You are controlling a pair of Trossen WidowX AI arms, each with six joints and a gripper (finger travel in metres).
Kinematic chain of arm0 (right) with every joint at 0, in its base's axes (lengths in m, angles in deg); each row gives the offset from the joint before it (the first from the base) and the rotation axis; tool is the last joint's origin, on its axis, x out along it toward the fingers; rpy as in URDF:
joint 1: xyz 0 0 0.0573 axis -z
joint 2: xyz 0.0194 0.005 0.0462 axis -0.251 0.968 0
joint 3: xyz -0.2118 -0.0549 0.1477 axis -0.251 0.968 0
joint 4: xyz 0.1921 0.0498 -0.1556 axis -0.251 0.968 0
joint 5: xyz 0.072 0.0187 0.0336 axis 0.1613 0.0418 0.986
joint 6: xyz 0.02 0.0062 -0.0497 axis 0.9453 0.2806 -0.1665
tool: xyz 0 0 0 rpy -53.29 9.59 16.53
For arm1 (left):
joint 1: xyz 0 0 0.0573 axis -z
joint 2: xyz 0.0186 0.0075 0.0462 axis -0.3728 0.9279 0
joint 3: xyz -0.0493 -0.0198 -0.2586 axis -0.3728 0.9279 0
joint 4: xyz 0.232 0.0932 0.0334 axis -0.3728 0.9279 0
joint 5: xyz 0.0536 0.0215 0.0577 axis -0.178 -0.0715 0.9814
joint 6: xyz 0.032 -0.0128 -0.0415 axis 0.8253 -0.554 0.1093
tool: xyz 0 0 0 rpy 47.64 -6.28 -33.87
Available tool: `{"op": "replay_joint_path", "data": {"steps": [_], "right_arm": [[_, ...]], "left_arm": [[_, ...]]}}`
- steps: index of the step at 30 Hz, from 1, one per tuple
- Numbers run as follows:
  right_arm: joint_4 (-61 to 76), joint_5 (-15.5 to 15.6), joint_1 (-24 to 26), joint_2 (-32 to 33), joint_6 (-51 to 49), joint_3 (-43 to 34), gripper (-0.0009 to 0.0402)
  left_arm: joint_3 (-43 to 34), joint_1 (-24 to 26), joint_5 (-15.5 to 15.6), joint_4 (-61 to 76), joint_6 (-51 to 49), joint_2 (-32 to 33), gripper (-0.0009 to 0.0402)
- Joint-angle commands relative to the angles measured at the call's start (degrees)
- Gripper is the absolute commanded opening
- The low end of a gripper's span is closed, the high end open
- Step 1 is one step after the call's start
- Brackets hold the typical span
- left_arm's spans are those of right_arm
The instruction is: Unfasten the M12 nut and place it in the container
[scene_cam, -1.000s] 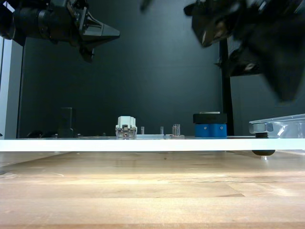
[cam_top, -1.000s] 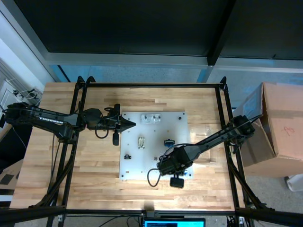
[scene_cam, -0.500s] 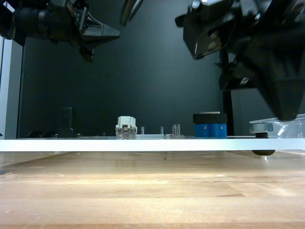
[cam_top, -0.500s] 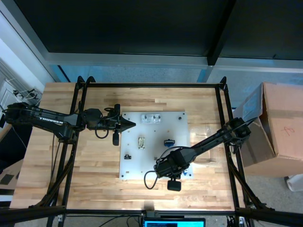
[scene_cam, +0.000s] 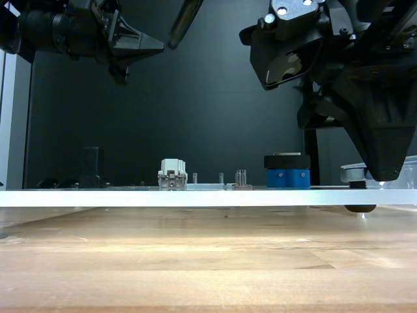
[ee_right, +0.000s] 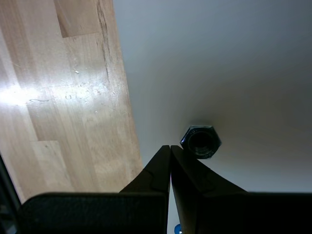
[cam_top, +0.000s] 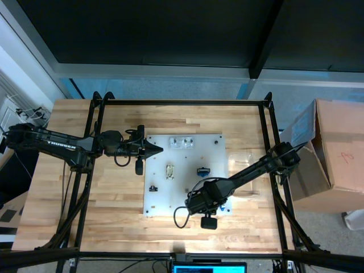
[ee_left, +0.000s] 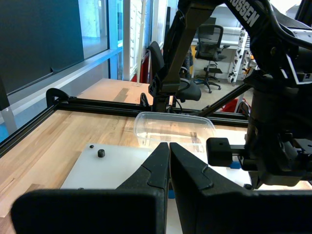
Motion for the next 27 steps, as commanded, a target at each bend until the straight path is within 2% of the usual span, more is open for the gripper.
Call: {"op": "replay_joint_path", "data": {"steps": [1, 7, 8, 9, 11, 12, 13, 17, 25, 27], "right_arm": [[0.13, -0.48, 0.09, 0.0, 0.11, 0.02, 0.0], [0.46, -0.61, 0.13, 0.0, -0.15, 0.02, 0.0], [1.07, -1.49, 0.15, -0.09, -0.09, 0.02, 0.0], [2.21, -3.98, 0.15, -0.26, 0.46, 0.02, 0.0], [5.18, -10.91, 0.15, -0.94, 4.48, 0.0, 0.0], [6.32, -13.25, 0.15, -1.38, 6.27, 0.0, 0.0], [6.75, -13.6, 0.15, -1.75, 7.08, 0.0, 0.0], [6.99, -12.5, 0.17, -2.89, 7.98, 0.0, 0.0], [7.15, -6.49, 0.15, -4.17, 7.93, 0.0, 0.0], [7.08, -5.95, 0.17, -4.42, 8.15, -0.17, 0.0]], "left_arm": [[-0.02, 0.0, 0.0, 0.02, 0.0, 0.02, 0.0], [-0.02, 0.0, 0.0, 0.0, 0.0, 0.02, 0.0], [0.0, 0.0, 0.0, 0.0, 0.0, 0.02, 0.0], [0.0, 0.0, 0.0, 0.0, 0.0, 0.02, 0.0], [0.0, 0.0, 0.0, 0.0, 0.0, 0.02, 0.0], [-0.02, 0.0, 0.0, -0.02, 0.0, 0.02, 0.0], [0.0, 0.0, 0.0, -0.02, 0.0, 0.02, 0.0], [0.0, 0.0, 0.0, 0.24, 0.0, 0.02, 0.0], [0.0, 0.0, 0.0, 0.22, 0.0, 0.02, 0.0], [0.0, 0.0, 0.0, 0.09, 0.0, 0.0, 0.0]]}}
